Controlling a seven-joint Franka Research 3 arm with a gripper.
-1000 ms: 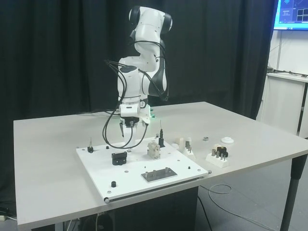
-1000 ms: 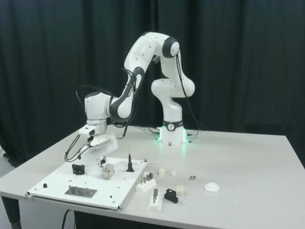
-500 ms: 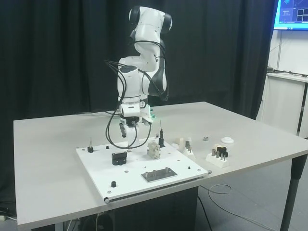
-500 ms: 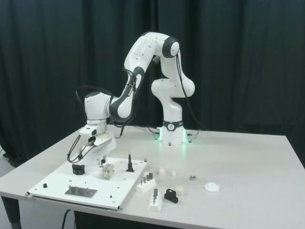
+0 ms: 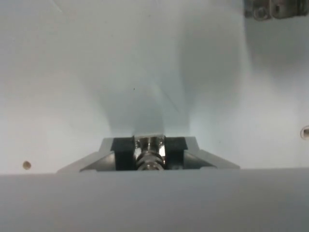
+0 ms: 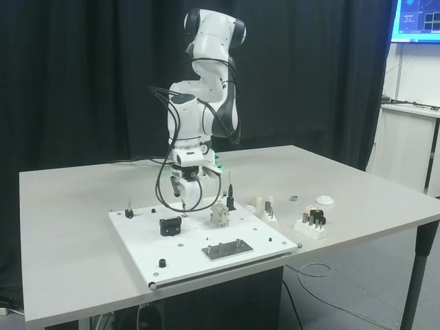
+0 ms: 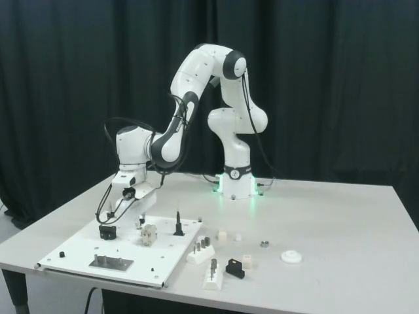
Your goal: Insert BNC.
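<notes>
Now BNC connector [image 5: 150,155] clamped between hand [image 5: 150,153] fingers.

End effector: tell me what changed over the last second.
The end effector rose off the white board and swung toward the black socket block, carrying the BNC connector clamped between its fingers, cable looping behind. The board fixtures and loose parts on the grey table stayed put.

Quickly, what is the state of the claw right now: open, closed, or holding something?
Claw: closed on the metal plug of the black cable.
</notes>
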